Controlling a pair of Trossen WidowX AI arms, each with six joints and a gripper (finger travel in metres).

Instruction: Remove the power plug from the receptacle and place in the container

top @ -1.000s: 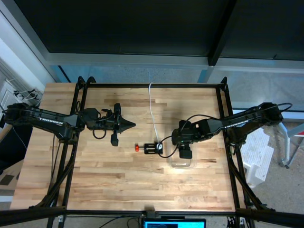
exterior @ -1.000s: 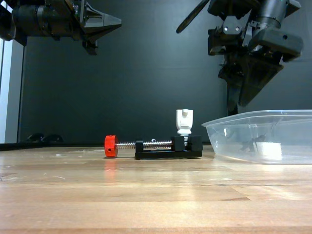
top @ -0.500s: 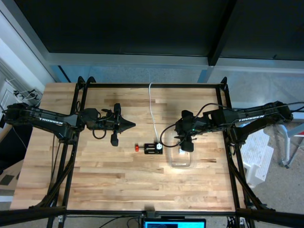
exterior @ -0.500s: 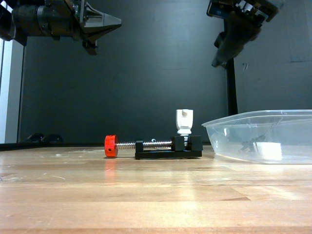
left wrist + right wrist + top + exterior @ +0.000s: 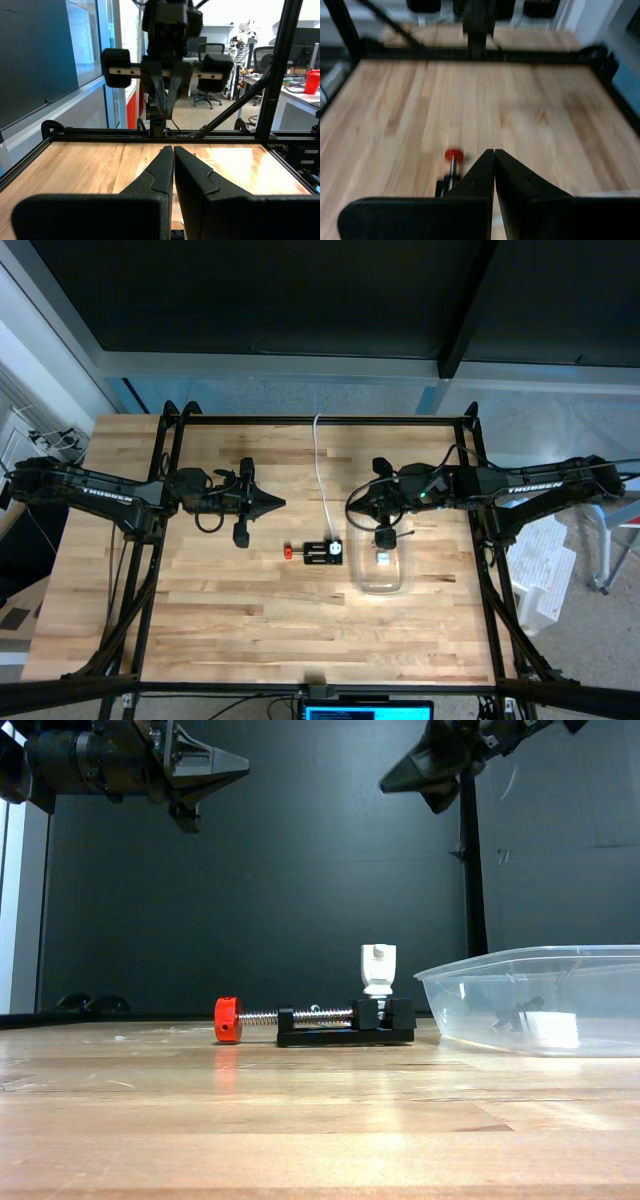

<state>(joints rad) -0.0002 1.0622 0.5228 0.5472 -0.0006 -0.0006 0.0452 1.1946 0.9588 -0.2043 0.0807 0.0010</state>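
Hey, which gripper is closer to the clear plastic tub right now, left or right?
Right. The shut right gripper hangs high, just beyond the container's far left corner. The shut left gripper hangs high much farther left, past the black clamp.

Black clamp (image 5: pixel 322 552), red knob (image 5: pixel 287 551), on wooden table (image 5: pixel 220 600)

Wooden table (image 5: pixel 250 580), dark wall (image 5: pixel 300 870), office chairs (image 5: pixel 209 49) beyond.
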